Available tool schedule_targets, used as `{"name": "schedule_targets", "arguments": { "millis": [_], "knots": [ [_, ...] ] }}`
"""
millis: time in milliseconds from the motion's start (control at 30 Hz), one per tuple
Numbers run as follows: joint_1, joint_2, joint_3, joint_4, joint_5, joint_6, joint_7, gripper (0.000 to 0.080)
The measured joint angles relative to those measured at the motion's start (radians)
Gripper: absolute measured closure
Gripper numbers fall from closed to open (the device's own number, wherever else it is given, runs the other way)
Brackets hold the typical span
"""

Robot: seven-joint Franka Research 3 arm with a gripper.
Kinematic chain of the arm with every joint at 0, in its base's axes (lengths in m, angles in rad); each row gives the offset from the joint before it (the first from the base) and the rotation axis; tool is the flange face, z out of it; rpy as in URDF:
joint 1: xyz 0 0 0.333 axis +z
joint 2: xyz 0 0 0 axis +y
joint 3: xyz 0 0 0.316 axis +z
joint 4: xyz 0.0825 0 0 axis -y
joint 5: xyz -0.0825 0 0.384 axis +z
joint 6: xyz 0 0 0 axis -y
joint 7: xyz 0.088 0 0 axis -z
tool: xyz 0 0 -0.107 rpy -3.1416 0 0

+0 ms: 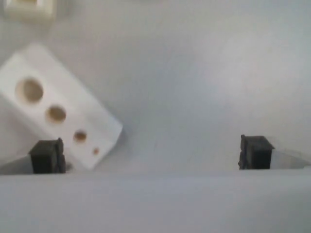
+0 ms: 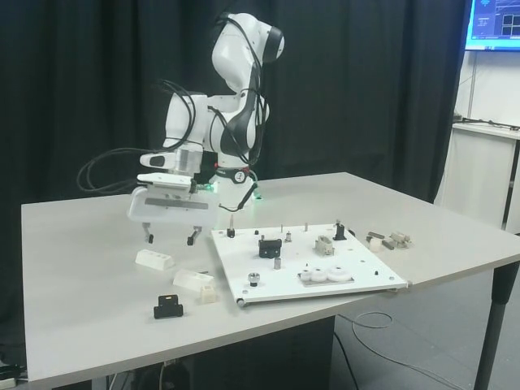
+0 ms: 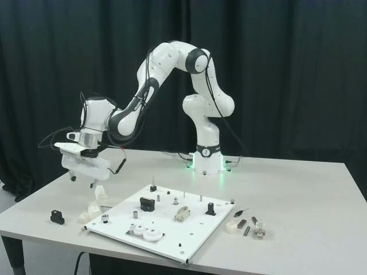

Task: Pick D-SUB.

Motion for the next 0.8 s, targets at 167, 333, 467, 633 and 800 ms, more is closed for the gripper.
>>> {"name": "schedule_targets", "arguments": {
  "millis": [167, 333, 467, 633, 800],
  "knots": [
    [0.000, 0.026, 0.000, 0.059, 0.031, -0.002, 0.027, 0.0003],
    [-0.002, 0.059, 0.001, 0.123, 0.071, -0.012, 0.048, 0.0003],
    [-0.008, 0.090, 0.001, 0.178, 0.098, -0.037, 0.058, 0.0003],
    [-0.021, 0.132, 0.001, 0.251, 0.126, -0.085, 0.070, 0.0003],
    [-0.040, 0.180, 0.002, 0.332, 0.148, -0.141, 0.077, 0.0003]
  ]
}}
